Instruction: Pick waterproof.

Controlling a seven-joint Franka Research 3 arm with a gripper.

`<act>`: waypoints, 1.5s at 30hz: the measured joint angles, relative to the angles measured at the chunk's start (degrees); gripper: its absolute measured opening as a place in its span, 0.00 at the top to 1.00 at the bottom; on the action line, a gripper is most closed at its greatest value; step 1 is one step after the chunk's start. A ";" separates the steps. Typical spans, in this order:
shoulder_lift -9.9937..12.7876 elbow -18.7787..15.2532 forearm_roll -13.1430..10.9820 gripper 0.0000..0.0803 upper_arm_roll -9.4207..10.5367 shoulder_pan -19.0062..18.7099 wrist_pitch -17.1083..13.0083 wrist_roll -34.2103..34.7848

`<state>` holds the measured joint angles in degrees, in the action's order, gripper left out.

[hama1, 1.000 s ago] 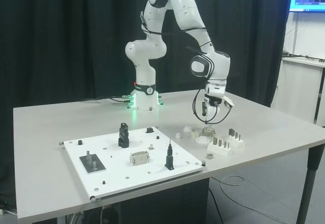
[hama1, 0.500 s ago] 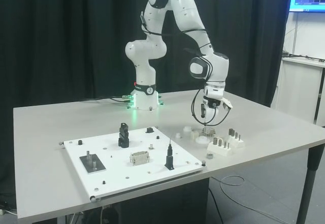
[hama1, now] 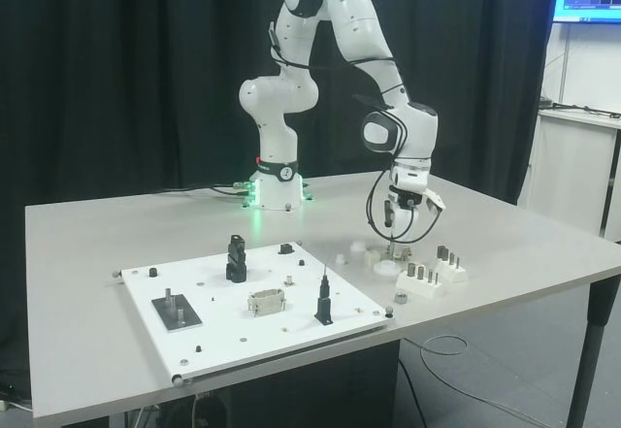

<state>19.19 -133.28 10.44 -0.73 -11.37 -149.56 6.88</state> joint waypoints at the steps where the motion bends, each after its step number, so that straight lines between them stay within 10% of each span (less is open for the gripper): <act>1: 0.03 0.00 0.00 0.00 0.08 0.00 -0.01 0.00; 12: 0.33 0.00 0.00 0.00 0.68 0.00 -0.13 0.00; 13: 0.36 0.00 0.00 0.14 0.70 0.00 -0.13 0.00; 17: 0.47 0.02 0.00 0.14 0.73 0.00 -0.13 -0.10; 18: 0.49 0.02 0.00 0.39 0.73 0.00 -0.13 -0.16; 23: 0.53 0.07 0.00 0.39 0.73 0.00 -0.13 -0.47; 24: 0.54 0.09 0.00 0.60 0.74 0.00 -0.13 -0.56; 45: -1.04 2.22 1.58 0.61 0.74 0.00 2.15 -1.57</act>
